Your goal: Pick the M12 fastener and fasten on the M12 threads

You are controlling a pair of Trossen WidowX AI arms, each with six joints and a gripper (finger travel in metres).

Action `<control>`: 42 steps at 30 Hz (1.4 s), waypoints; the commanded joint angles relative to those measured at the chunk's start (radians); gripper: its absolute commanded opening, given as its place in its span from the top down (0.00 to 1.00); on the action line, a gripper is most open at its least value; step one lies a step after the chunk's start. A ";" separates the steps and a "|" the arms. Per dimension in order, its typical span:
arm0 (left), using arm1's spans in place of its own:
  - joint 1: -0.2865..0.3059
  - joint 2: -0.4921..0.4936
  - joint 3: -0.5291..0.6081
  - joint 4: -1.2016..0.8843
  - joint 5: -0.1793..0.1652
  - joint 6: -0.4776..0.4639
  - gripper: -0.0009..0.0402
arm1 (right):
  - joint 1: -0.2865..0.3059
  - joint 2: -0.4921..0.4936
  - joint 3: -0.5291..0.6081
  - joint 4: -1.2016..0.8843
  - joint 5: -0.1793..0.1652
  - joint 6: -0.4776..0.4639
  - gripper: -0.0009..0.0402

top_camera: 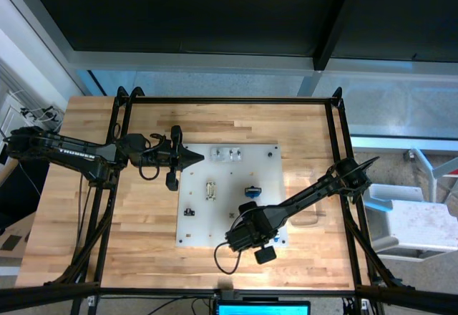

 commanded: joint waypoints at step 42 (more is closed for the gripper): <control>0.000 0.000 0.000 0.000 0.000 0.000 0.98 | 0.001 -0.002 -0.014 0.029 0.001 2.142 0.98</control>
